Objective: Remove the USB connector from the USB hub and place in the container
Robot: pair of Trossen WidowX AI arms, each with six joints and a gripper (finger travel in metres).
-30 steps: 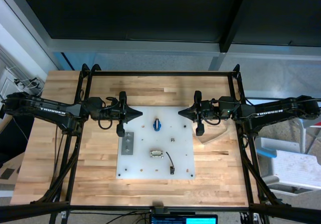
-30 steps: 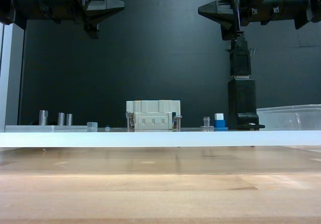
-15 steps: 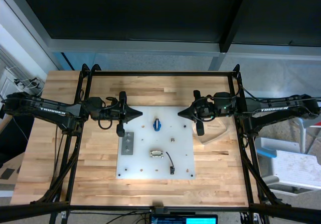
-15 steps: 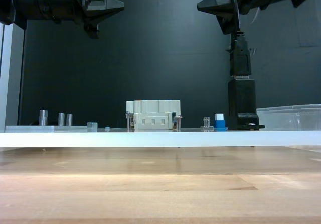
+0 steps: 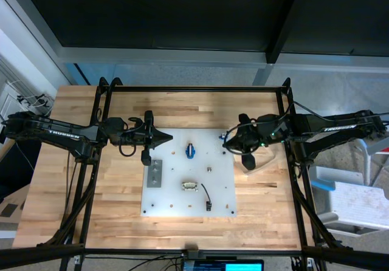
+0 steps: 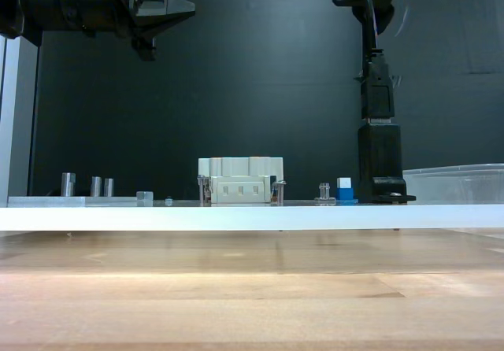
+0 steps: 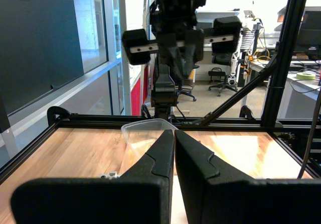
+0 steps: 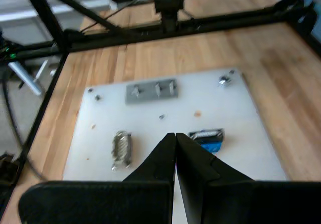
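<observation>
The USB hub (image 5: 208, 206) is a small black block near the front of the white board (image 5: 176, 198). The USB connector (image 5: 205, 193) is plugged into it, its thin black cable curving away. In the low view the connector (image 6: 377, 91) stands upright in the hub (image 6: 379, 162). The clear container (image 5: 262, 162) lies off the board's right edge, partly under my right arm. My right gripper (image 5: 225, 142) is shut and tilted down over the board's back right corner, far from the hub. Level above the board's back left edge, my left gripper (image 5: 165, 138) is shut and empty.
On the board sit a blue connector (image 5: 190, 150), a grey metal bar (image 5: 156, 174) and a beige rectangular connector (image 5: 189, 186). The right wrist view shows the bar (image 8: 151, 92), the beige connector (image 8: 121, 148) and the blue connector (image 8: 206, 137). A black frame (image 5: 194, 89) rings the table.
My right gripper has pitched downward over the board's back right corner, and its tip has climbed toward the top of the low view. The left arm has not moved.
</observation>
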